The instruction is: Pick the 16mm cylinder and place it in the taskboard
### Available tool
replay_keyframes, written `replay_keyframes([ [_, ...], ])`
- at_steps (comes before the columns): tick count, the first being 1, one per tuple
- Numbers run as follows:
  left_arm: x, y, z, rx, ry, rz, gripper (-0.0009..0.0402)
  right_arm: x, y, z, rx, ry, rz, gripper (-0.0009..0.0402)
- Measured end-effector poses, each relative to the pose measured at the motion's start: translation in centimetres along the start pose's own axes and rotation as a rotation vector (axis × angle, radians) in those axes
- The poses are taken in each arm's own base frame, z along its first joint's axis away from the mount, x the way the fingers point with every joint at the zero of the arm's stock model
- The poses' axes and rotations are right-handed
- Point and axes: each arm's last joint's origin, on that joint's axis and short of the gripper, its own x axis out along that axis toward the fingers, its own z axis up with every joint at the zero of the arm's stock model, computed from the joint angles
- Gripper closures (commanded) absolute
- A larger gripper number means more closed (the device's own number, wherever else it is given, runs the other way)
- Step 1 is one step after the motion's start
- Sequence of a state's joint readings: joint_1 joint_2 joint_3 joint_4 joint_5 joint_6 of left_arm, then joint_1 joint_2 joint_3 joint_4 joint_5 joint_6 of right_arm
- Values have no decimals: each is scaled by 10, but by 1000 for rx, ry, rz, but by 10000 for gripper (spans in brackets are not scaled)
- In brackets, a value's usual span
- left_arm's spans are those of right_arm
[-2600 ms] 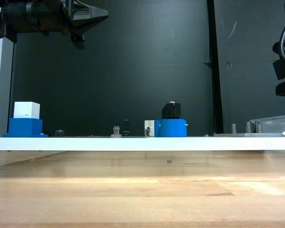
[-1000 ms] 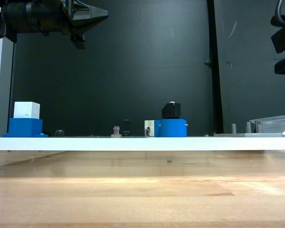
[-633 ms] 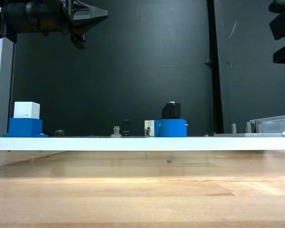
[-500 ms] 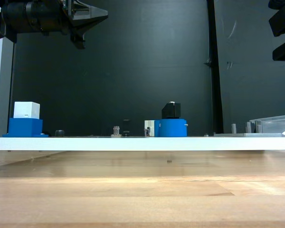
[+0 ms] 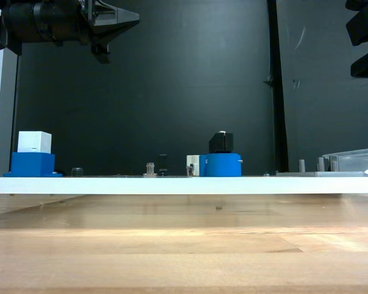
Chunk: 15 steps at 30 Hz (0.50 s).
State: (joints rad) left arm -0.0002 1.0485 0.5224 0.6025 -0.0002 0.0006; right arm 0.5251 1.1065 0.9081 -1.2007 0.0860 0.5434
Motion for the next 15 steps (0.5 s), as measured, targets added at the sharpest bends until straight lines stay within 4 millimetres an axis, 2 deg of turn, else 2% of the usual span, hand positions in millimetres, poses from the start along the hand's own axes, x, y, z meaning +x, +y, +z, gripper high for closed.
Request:
replay_keyframes([
  [5, 0, 0, 0, 0, 1, 0, 393, 5, 2, 7, 12, 5, -5, 348],
  [15, 0, 0, 0, 0, 0, 0, 393, 7, 8, 33, 7, 18, -17, 348],
])
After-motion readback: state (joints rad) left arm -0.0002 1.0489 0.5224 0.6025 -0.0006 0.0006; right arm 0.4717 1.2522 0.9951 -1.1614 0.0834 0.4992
